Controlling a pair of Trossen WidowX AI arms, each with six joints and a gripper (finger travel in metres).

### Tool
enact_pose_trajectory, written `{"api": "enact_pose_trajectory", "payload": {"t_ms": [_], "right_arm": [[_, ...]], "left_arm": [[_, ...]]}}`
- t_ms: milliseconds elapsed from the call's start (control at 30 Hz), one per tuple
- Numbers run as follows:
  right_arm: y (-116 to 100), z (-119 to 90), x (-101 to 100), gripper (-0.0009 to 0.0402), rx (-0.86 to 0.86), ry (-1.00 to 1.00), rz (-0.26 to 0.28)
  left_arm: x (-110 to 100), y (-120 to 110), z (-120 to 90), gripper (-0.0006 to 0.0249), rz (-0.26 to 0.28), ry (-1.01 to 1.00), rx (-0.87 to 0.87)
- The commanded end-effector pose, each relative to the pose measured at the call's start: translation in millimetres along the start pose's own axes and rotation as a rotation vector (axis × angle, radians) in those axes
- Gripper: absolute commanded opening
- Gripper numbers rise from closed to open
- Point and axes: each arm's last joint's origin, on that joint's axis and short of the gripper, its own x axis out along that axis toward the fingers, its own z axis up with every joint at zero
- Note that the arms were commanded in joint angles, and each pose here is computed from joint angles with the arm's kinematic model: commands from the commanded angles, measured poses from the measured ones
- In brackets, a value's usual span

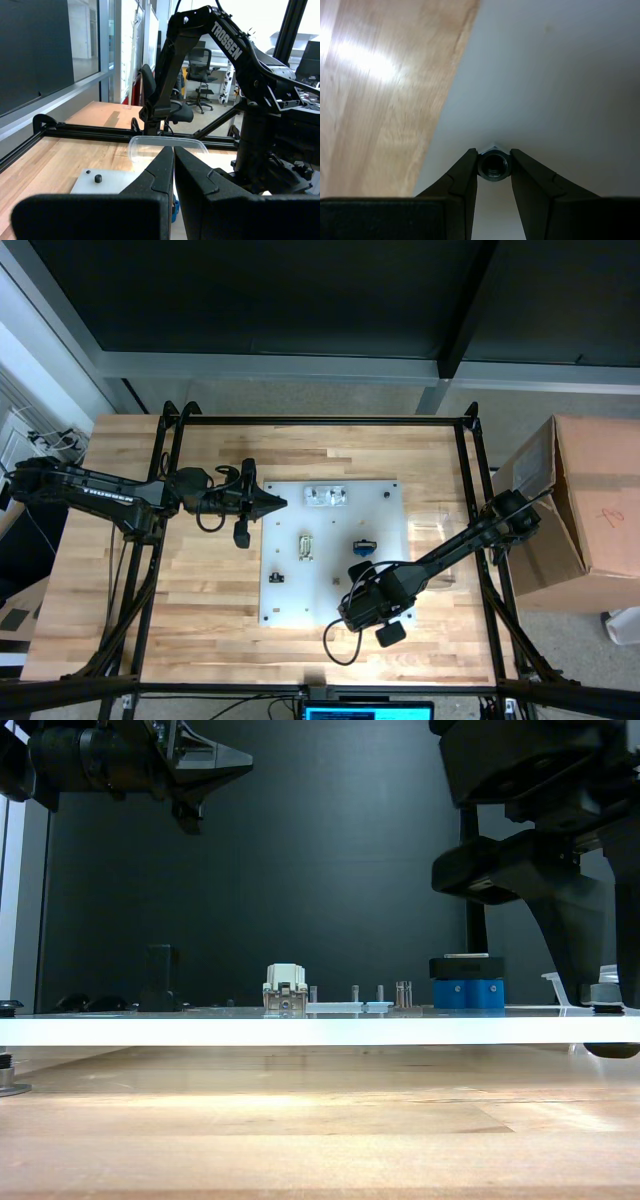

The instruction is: Pick the M12 nut and place it on its threads and fasten

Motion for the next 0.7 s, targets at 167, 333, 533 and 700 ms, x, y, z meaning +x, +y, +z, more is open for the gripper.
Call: {"api": "enact_pose_trajectory", "payload": {"t_ms": [167,333,533,700], "right_arm": [[-0.3,-2.1,0.8,0.0023,0.342,0.017,-0.007],[-0.4,-2.6,0.8,0.0023,0.671,0.021,-0.013],[-0.3,-2.7,0.8,0.0023,1.025,0.019,-0.017],[-0.3,-2.6,0.8,0.0023,1.265,0.017,-0.019]], "left_arm": [[0.0,0.0,0.0,0.0000,0.000,0.000,0.000],[0.0,0.1,0.1,0.0000,0.000,0.000,0.000],[0.0,0.1,0.1,0.0000,0.000,0.000,0.000],[0.0,0.1,0.0,0.0000,0.000,0.000,0.000]]}}
